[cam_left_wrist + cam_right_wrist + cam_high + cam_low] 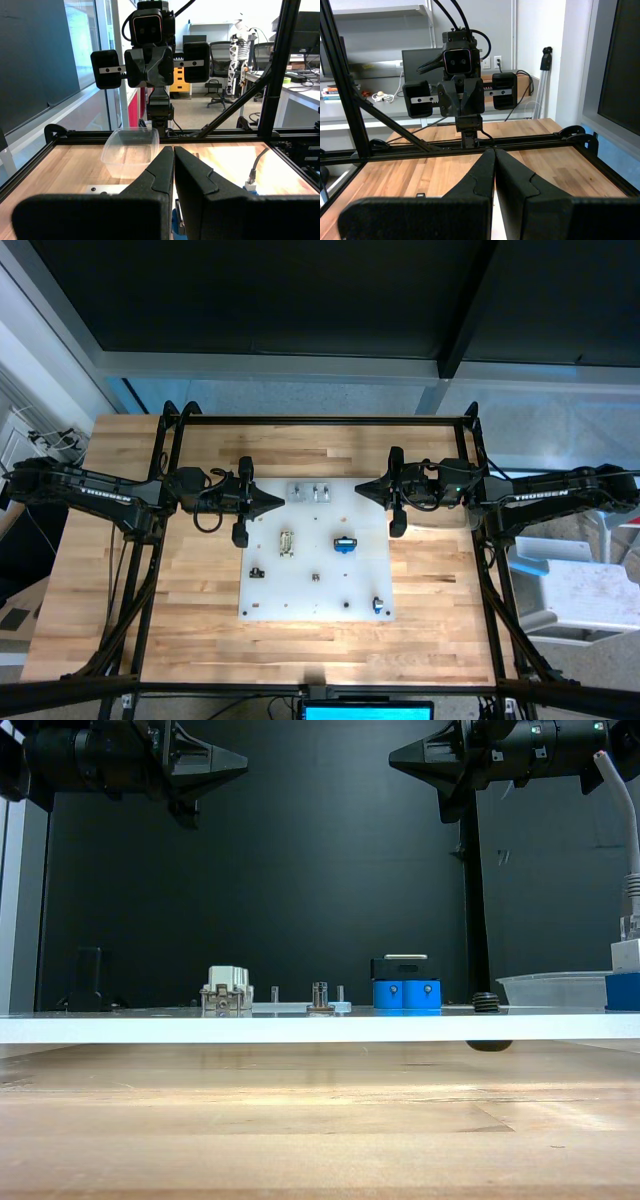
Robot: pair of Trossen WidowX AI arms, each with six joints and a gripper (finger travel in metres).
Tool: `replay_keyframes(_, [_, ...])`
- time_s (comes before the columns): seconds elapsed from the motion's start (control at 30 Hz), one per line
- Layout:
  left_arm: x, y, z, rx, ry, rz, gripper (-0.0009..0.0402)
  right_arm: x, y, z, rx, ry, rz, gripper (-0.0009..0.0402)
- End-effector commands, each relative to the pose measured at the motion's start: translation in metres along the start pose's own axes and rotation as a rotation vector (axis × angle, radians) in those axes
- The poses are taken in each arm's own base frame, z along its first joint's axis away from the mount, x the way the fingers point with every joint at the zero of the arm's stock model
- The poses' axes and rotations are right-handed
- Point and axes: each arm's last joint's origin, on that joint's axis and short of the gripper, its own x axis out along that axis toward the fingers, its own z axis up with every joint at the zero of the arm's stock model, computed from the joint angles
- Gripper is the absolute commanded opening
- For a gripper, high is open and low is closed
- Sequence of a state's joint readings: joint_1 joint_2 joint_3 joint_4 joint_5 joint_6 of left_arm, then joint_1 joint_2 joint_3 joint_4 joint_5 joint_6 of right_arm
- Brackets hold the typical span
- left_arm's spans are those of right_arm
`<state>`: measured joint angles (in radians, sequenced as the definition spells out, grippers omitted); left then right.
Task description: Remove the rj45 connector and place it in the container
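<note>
The rj45 connector (378, 606) sits plugged into a small blue-and-white block at the near right corner of the white board (300, 585). In the low view the rj45 connector (629, 928) stands upright with a grey cable rising from it. The clear container (440, 517) rests on the table just right of the board, under the right arm, and also shows as the container (131, 152) in the left wrist view. My left gripper (280, 502) hovers shut high over the board's far left. Facing it, my right gripper (362, 490) is shut high over the far right. Both hold nothing.
On the board stand a blue block (345, 545), a grey metal connector (288, 543), a metal bracket (310, 491) at the far edge and small studs. A black frame (320, 421) rings the wooden table.
</note>
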<state>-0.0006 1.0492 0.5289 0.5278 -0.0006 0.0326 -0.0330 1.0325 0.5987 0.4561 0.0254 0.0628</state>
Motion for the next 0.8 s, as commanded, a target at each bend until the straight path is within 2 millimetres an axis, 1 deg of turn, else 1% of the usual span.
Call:
replay_keyframes(0.03, [0.0,0.0,0.006,0.027,-0.055,0.003,0.0,0.0,0.0,0.0,0.008,0.002,0.002,0.0])
replay_keyframes(0.4, [0.0,0.0,0.006,0.027,-0.054,0.004,0.0,0.0,0.0,-0.003,0.009,0.03,0.001,0.0])
replay_keyframes(0.67, [0.0,0.0,0.006,0.027,-0.054,0.003,0.0,-0.001,0.001,-0.012,0.031,0.213,-0.012,0.0])
replay_keyframes(0.8, [0.0,0.0,0.006,0.027,-0.054,0.004,0.0,-0.002,0.001,-0.013,0.031,0.326,-0.029,0.0])
